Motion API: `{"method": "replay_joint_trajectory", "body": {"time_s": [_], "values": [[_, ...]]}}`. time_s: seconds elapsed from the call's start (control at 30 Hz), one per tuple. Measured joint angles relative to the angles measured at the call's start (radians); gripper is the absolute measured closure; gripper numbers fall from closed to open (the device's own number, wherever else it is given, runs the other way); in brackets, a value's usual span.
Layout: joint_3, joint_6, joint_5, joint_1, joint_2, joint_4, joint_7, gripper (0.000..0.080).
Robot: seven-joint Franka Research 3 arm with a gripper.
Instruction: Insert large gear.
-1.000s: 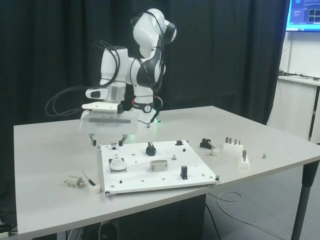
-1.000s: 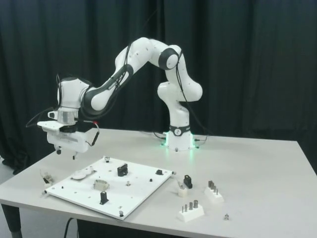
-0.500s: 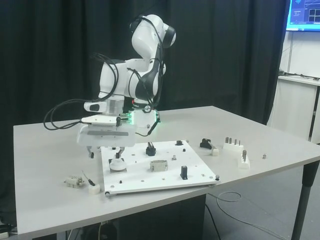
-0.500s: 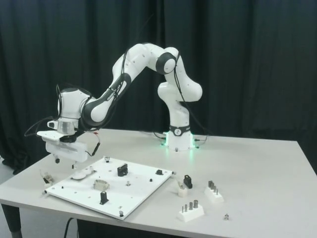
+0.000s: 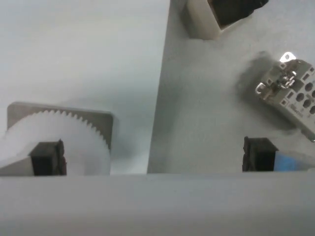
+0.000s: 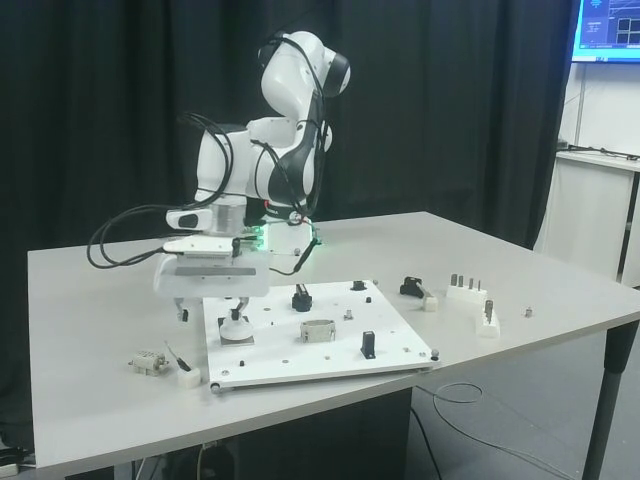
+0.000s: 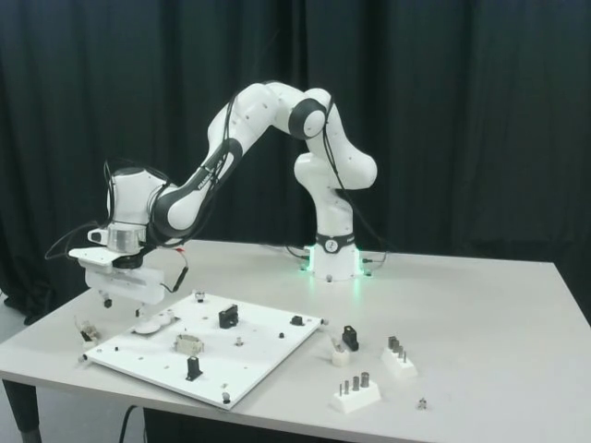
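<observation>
The large white gear (image 5: 64,135) rests on a grey square seat on the white board (image 5: 98,59); it also shows at the board's left end (image 6: 236,329) (image 7: 148,325). My gripper (image 5: 152,156) hangs low over the board's left edge, open wide. One black fingertip (image 5: 47,158) is over the gear, the other (image 5: 258,153) over the bare grey table beyond the edge. Nothing is held. From the room the gripper (image 6: 208,314) (image 7: 126,307) sits just above the gear.
A metal connector (image 6: 147,362) (image 5: 288,91) and a small white block (image 6: 187,377) lie on the table left of the board. Black fixtures (image 6: 367,343) and a metal part (image 6: 317,330) stand on the board. Peg holders (image 6: 466,288) and a small nut (image 6: 528,312) sit to the right.
The arm has come down and shifted toward the board's left end, bringing the open gripper from well above the board to just over the gear.
</observation>
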Motion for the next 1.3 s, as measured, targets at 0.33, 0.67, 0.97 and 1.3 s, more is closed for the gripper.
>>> {"method": "replay_joint_trajectory", "body": {"time_s": [0.33,0.67,0.97,1.3], "values": [[0.003,0.002,0.017,-0.001,0.012,0.000,-0.018,0.0003],[0.004,0.001,0.017,-0.001,0.013,-0.002,-0.025,0.0003],[0.006,-0.006,0.017,-0.001,0.014,-0.008,-0.027,0.0003],[0.004,-0.015,0.017,-0.002,0.013,-0.010,-0.033,0.0003]]}}
